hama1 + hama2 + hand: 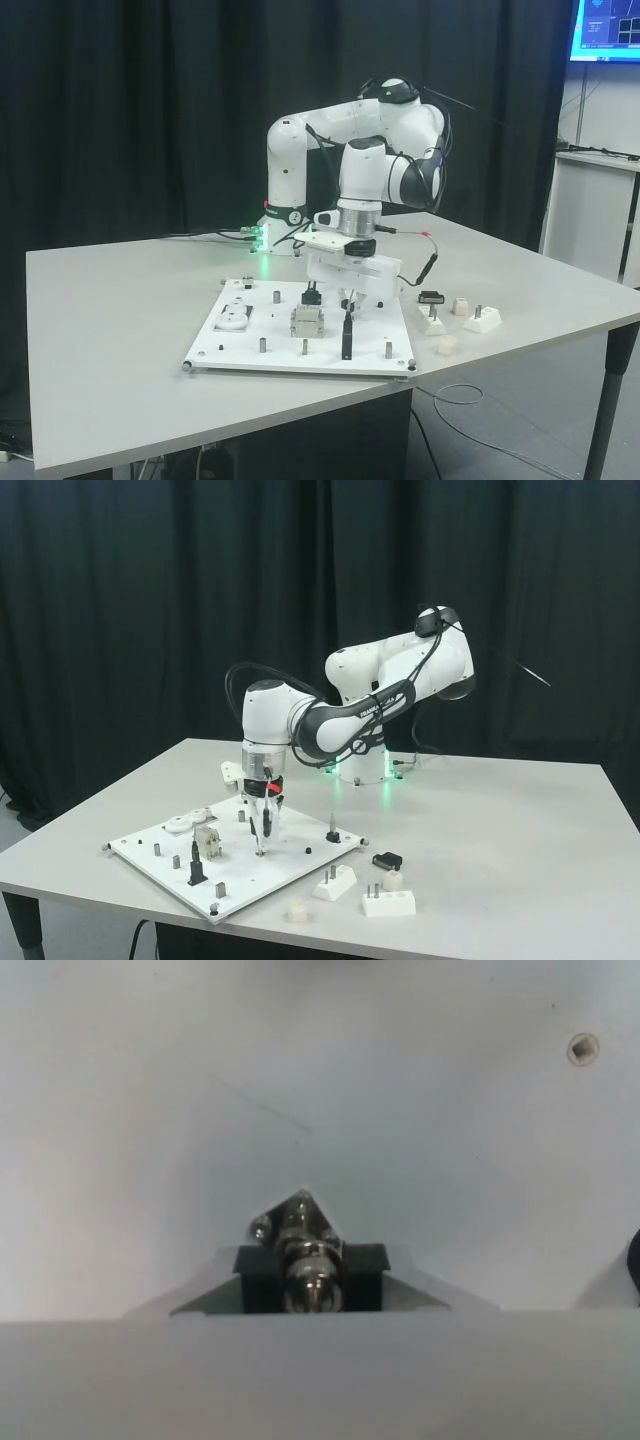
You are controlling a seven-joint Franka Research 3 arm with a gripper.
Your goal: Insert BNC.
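While the arm reaches down over the white board point(250, 350):
Tool point(263, 832): clamped on the BNC connector point(311, 1278).
BNC connector: held just above the board.
Board: flat on the grey desk point(110, 300).

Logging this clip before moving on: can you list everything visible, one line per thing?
BNC connector: one, metallic, in wrist view between the fingers.
Task board: one, white, on the table under the gripper, carrying small pegs and fixtures.
Loose blocks: about four, white, on the table beside the board.
Small black part: one, black, among the blocks.
Table: one, grey.
Curtain: black, behind.
Screen: one, in a corner of the first room view.
Base light: green, at the arm's foot.
Arm: one, white.
Gripper: one, over the board.
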